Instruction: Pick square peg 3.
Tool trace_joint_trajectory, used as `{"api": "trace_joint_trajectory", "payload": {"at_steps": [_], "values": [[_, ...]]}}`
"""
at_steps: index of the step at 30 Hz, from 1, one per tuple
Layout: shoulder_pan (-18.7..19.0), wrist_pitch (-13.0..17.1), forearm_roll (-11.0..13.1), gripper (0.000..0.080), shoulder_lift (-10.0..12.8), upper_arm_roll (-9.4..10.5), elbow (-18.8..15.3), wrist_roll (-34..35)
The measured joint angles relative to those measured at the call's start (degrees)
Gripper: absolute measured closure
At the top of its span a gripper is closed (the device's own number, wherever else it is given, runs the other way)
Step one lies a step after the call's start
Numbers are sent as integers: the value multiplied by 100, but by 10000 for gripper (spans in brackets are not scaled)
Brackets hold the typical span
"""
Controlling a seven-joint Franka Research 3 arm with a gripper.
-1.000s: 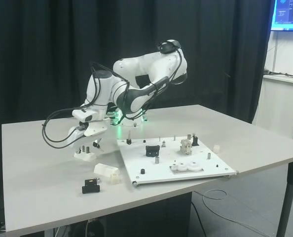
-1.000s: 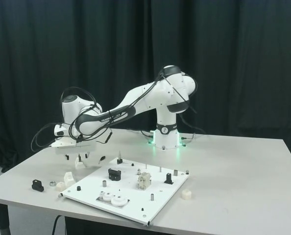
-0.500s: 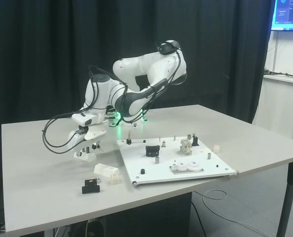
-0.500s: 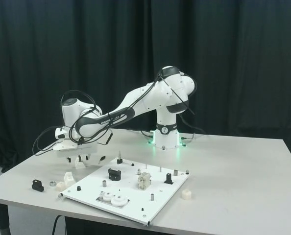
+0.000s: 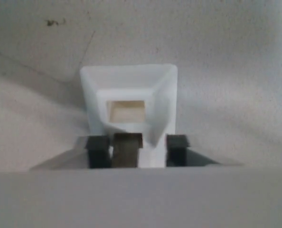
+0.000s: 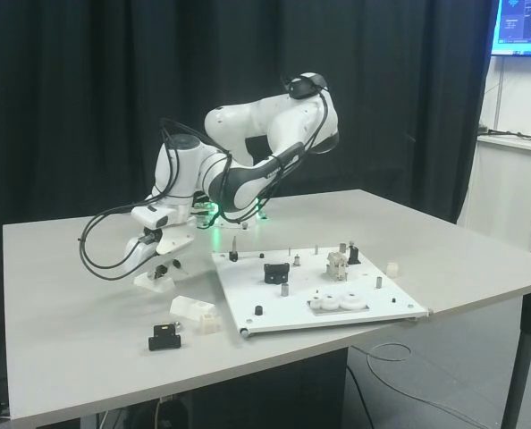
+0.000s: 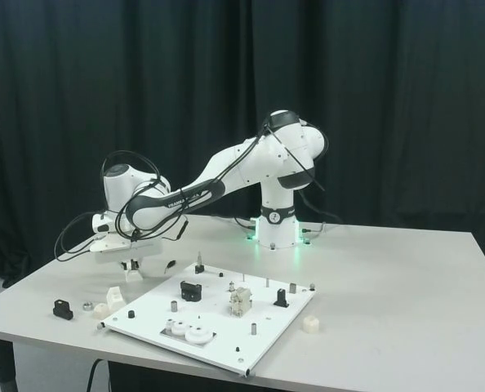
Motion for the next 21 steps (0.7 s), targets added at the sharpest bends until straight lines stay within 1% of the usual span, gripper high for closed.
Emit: {"api": "trace_joint_trajectory", "payload": {"at_steps": [3, 4, 8, 9, 13, 17, 21], "values": [[0, 3, 0, 451, 0, 0, 0, 0], [0, 5, 0, 652, 0, 0, 0, 0], [0, 7, 0, 652, 0, -5, 0, 2], [1, 8, 0, 686, 0, -9, 0, 4], [9, 8, 0, 686, 0, -42, 0, 15], [42, -3, -11, 686, 0, -129, -1, 47], [104, -84, -40, 686, 0, -262, -4, 124]]}}
